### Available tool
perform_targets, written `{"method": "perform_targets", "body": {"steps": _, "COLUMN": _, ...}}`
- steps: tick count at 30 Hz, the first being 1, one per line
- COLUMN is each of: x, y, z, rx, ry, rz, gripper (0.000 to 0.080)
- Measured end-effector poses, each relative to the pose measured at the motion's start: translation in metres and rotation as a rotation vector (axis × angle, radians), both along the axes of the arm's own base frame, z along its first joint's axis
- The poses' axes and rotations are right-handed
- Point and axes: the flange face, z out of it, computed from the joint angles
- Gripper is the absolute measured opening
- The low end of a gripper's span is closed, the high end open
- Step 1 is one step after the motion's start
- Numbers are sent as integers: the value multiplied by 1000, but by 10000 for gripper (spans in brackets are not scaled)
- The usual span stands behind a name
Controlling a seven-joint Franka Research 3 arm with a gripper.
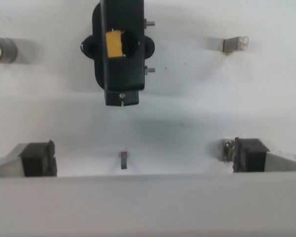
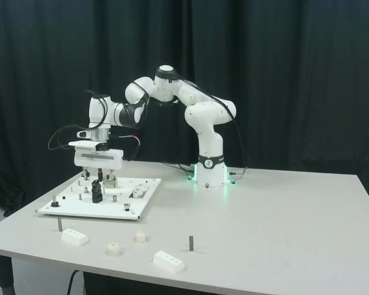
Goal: Pick round peg 3.
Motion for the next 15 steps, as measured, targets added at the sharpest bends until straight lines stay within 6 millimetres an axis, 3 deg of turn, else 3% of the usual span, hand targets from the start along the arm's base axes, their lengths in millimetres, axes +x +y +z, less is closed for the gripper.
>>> {"method": "perform_targets", "body": {"steps": 15, "x": 12, "y": 7, "z": 21, "rx": -18, "ry": -18, "rz": 8, "gripper": 800}}
